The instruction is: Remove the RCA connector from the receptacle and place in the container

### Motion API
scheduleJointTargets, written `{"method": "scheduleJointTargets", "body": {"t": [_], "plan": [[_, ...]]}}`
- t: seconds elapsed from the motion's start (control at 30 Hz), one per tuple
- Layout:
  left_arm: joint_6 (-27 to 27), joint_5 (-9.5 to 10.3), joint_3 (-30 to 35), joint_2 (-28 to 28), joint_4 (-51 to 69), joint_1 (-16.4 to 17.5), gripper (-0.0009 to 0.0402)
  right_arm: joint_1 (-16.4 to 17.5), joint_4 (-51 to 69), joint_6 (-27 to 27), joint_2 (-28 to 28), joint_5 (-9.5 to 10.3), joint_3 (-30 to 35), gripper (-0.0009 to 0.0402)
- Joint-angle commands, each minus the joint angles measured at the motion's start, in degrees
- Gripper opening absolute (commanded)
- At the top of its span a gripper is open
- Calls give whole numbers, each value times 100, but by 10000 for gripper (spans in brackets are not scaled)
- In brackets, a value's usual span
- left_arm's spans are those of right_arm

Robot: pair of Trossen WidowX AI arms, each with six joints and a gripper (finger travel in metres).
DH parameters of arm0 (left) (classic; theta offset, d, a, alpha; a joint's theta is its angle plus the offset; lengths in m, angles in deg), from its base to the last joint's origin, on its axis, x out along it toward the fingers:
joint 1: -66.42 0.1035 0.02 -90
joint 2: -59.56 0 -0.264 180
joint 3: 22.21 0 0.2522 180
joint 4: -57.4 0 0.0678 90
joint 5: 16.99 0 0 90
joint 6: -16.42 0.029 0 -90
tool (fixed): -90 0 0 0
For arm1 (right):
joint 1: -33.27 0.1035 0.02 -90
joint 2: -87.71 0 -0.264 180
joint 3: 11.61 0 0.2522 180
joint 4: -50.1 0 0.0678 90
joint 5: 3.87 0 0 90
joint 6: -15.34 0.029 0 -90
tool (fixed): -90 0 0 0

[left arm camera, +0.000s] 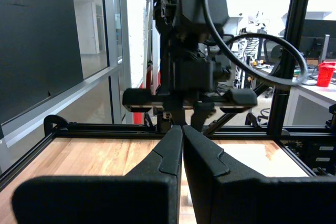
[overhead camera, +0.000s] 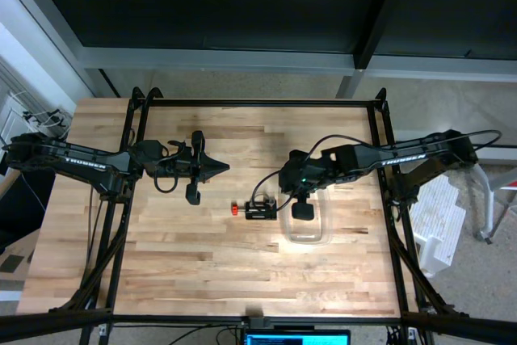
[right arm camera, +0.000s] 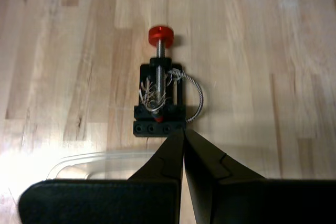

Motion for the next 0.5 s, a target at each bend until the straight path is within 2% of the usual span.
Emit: {"method": "scheduleJointTargets", "body": {"t": [0.03,0.1,0.2,0.5], "plan": [[2,-2,2,0,0,2,0,90,297,157,291,-216,260,3],[2,-2,2,0,0,0,0,153,470,192,503,-223,439,14],[2,-2,2,0,0,0,0,247,522,289,802,-350,680,43],[2,-2,2,0,0,2,0,323,520,481,1394,-350,946,145]]}}
